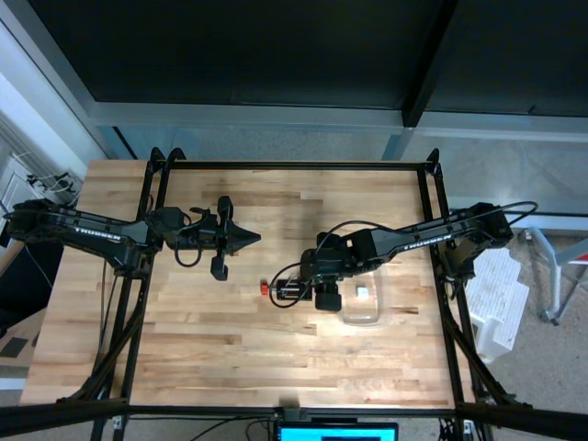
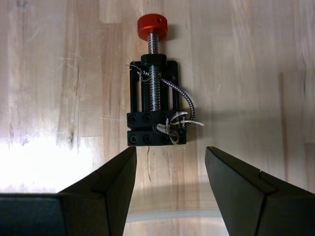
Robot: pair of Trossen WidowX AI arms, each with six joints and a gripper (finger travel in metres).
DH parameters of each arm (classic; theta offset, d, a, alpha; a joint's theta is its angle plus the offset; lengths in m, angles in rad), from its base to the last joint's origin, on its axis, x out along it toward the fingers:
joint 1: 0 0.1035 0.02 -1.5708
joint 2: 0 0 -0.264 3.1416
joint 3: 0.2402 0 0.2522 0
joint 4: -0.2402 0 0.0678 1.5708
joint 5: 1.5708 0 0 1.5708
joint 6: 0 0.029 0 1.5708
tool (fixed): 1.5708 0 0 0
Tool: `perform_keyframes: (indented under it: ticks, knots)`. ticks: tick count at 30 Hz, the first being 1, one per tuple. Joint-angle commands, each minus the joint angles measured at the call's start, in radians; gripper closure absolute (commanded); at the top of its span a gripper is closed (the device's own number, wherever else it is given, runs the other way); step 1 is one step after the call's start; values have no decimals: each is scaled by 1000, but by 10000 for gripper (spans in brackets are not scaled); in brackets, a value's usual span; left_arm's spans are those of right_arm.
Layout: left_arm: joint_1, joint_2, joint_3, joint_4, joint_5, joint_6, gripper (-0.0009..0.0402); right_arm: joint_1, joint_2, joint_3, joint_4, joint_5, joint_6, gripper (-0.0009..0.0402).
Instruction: Pick the RCA connector and install on taskboard
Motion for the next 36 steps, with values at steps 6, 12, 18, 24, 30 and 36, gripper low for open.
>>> perform_keyframes:
  ticks: [6, 12, 18, 24, 30, 36]
  knots:
    - [0, 0, 0, 0, 0, 0, 393, -5, -111, -81, 74, -27, -44, 278]
    - [0, 0, 0, 0, 0, 0, 393, -7, -237, -210, 231, -25, -49, 340]
    - [0, 0, 0, 0, 0, 0, 393, -34, -362, -346, 384, -26, -69, 394]
    - [0, 0, 0, 0, 0, 0, 393, -70, -468, -457, 554, -44, -101, 395]
    - [0, 0, 0, 0, 0, 0, 393, -123, -561, -561, 719, -97, -117, 393]
    - [0, 0, 0, 0, 0, 0, 393, -149, -640, -658, 896, -96, -122, 393]
